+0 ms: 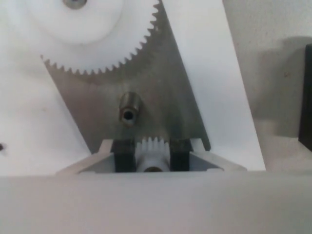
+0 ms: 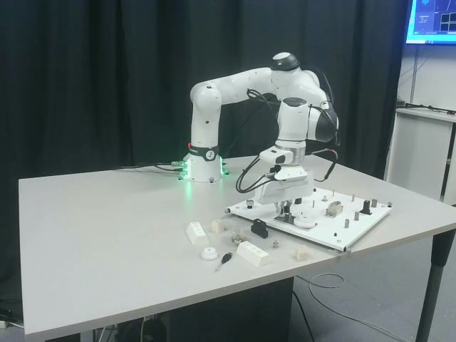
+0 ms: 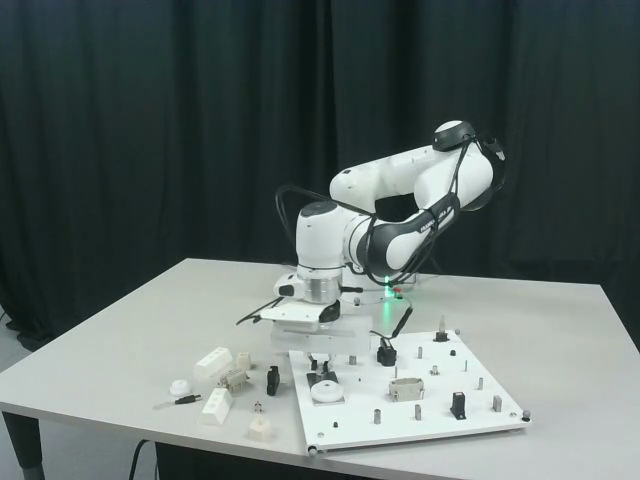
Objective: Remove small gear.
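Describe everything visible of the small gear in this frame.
The small gear is white, looks like plastic, and has short straight teeth round its rim. In the wrist view it sits between the two black fingers of the gripper, which press on its sides. Only its upper teeth and part of its hub show; the rest is hidden behind the gripper body. It is clear of the bare metal peg and not meshed with the large white gear. The room views cannot show it.
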